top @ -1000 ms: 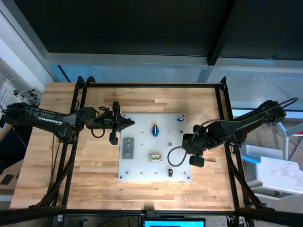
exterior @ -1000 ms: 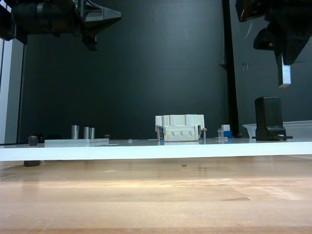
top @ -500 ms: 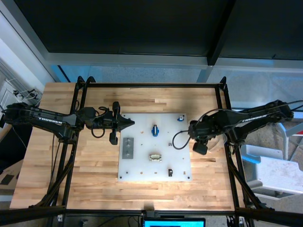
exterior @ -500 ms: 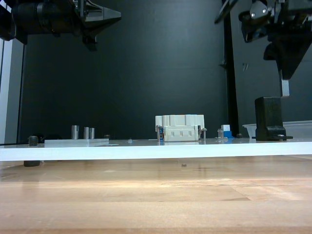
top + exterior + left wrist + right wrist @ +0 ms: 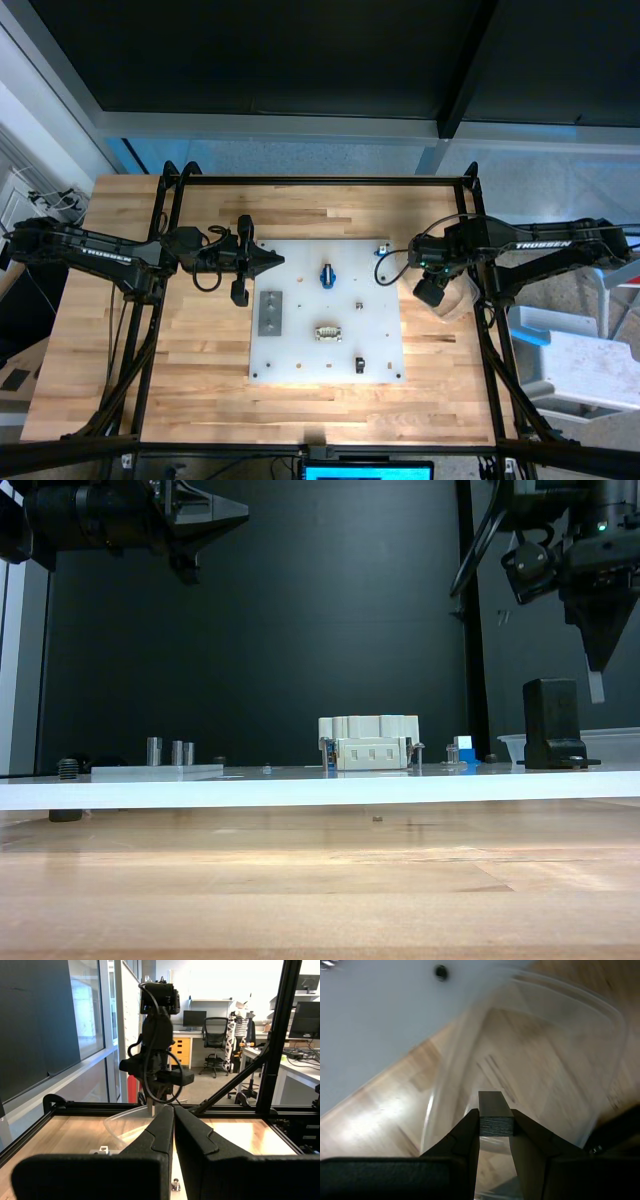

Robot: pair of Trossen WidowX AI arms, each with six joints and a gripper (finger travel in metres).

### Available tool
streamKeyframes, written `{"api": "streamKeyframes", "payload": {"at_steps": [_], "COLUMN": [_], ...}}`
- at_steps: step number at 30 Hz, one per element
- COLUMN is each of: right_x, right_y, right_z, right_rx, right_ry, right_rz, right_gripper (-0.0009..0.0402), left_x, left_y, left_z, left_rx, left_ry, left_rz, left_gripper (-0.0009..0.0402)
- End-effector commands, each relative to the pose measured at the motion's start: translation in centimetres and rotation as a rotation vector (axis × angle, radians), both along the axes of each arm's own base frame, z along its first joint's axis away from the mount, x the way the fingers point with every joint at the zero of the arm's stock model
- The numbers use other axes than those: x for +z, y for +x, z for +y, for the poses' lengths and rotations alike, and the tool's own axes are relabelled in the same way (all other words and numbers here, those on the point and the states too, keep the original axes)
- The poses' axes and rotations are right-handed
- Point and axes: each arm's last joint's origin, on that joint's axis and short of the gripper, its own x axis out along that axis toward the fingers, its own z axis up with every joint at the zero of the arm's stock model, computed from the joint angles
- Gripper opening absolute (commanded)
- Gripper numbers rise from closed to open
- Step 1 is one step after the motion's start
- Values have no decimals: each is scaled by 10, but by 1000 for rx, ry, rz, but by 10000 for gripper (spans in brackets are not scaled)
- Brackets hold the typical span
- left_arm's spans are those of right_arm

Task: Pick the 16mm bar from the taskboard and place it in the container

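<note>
While gripped, 16mm bar [image 5: 495, 1115]: clamped between the two fingers of the right tool, end face toward the wrist camera; in the low view [image 5: 596, 687] sticks down out of the fingers, upright, lower end clear of the tub's rim.
Right tool [image 5: 495, 1122]: closed on the bar, pointing down; in the high view [image 5: 432, 292] sits just off the taskboard's right edge, over the container; in the low view [image 5: 598, 660] hangs high above the board.
Container [image 5: 600, 1015]: clear tub with rounded corners, directly beneath the held bar; stands on the worktop just beside the taskboard's right edge [image 5: 455, 302]; low and see-through behind the black part in the low view [image 5: 610, 742].
Taskboard [image 5: 300, 350]: flat white plate, lying in the middle of the worktop between the arms.
On the taskboard: grey metal block [image 5: 271, 312] at the left, blue knob [image 5: 327, 275] toward the far side, beige connector [image 5: 327, 332] near the centre, small black part [image 5: 360, 363] toward the near edge.
Left tool [image 5: 272, 260]: fingers pressed together with nothing between them [image 5: 173, 1107]; raised above the board's far left corner, pointing toward the right arm.
Worktop [image 5: 200, 380]: light wooden planks.
</note>
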Motion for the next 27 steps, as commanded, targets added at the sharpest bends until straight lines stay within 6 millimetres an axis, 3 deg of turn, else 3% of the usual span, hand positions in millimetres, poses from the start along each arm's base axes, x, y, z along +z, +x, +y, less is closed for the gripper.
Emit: {"api": "streamKeyframes", "payload": {"at_steps": [1,12,27], "right_x": [-4,-18,-21], "right_y": [-2,-10,-10], "right_z": [-5,-16,-16], "right_rx": [-33,-106,-100], "right_ry": [3,31,25], "right_rz": [25,78,92], "right_gripper": [16,16,23], "left_x": [0,0,0], "left_y": [0,0,0], "left_z": [0,0,0], "left_rx": [0,0,0], "left_ry": [0,0,0], "left_rz": [0,0,0], "left_gripper": [0,0,0]}}
